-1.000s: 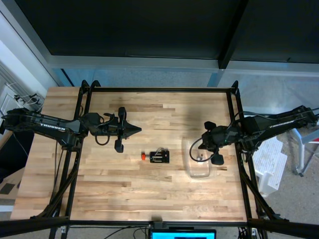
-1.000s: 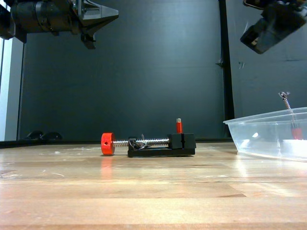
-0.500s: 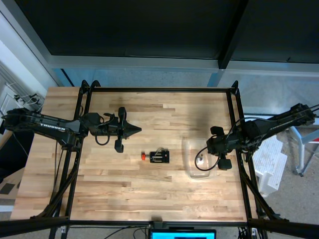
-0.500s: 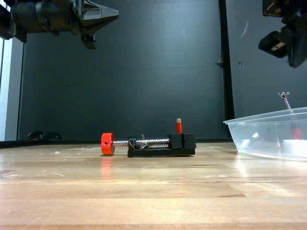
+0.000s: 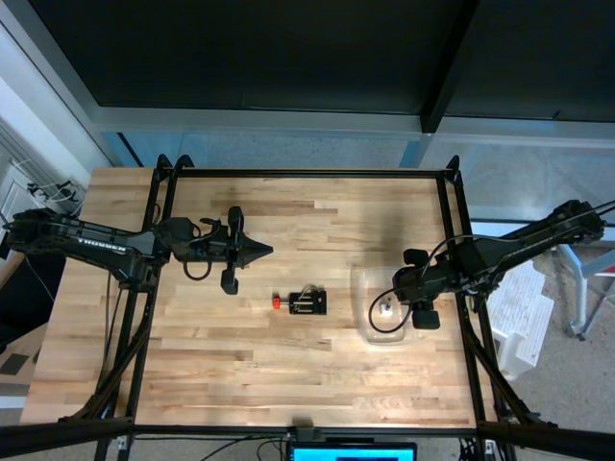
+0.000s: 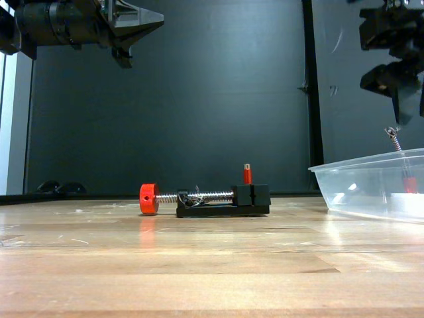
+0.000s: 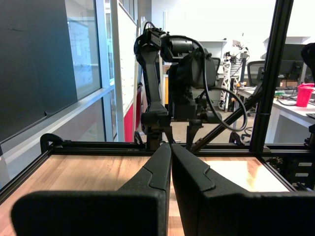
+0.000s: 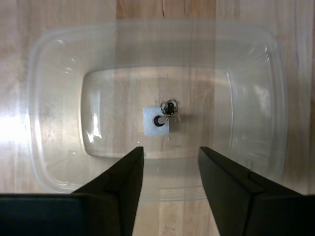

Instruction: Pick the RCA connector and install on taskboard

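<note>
1. High view: set above the near edge of the bench (image 5: 240, 355), looking down and away. It takes in the whole bench, with the taskboard (image 5: 306, 303) central and the clear tray (image 5: 375, 338) at its 3 o'clock.
2. Low view: bench-top height at the near edge, level and close. It shares the taskboard and tray with the high view.
3. Left wrist view: level along the closed left gripper (image 7: 171, 146), held high at the taskboard's 11 o'clock, facing the right arm (image 7: 182, 73).
4. Right wrist view: straight down past the parted right gripper (image 8: 170, 152), close over the tray.

The right end effector (image 8: 170, 150) has pitched to point straight down over the clear tray (image 8: 256, 59), jaws apart.
</note>
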Action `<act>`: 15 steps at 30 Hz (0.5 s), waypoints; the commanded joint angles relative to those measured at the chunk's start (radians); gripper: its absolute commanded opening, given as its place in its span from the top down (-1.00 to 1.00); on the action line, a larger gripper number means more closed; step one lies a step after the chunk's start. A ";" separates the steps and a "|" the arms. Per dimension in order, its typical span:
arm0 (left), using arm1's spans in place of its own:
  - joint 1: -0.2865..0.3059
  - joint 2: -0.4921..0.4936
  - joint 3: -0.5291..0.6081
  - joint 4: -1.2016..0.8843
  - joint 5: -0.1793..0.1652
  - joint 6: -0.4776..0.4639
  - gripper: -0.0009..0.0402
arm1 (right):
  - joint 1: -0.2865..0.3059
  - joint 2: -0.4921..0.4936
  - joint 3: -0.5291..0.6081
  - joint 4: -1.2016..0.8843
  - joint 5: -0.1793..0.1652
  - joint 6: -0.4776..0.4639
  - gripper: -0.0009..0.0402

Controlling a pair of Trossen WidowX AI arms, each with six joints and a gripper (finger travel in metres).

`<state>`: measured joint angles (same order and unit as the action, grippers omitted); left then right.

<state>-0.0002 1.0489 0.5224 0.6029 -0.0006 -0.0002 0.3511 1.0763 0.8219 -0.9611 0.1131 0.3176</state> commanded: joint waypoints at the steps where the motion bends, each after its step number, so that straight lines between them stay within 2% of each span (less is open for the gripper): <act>1: 0.000 0.000 0.000 0.000 0.000 0.000 0.96 | 0.002 0.018 -0.021 0.016 0.003 0.013 0.10; 15: 0.000 0.000 0.000 0.000 0.000 0.000 0.96 | 0.003 0.130 -0.079 0.161 0.010 0.015 0.10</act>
<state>-0.0002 1.0489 0.5224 0.6029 -0.0006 -0.0002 0.3542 1.1965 0.7429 -0.8093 0.1207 0.3340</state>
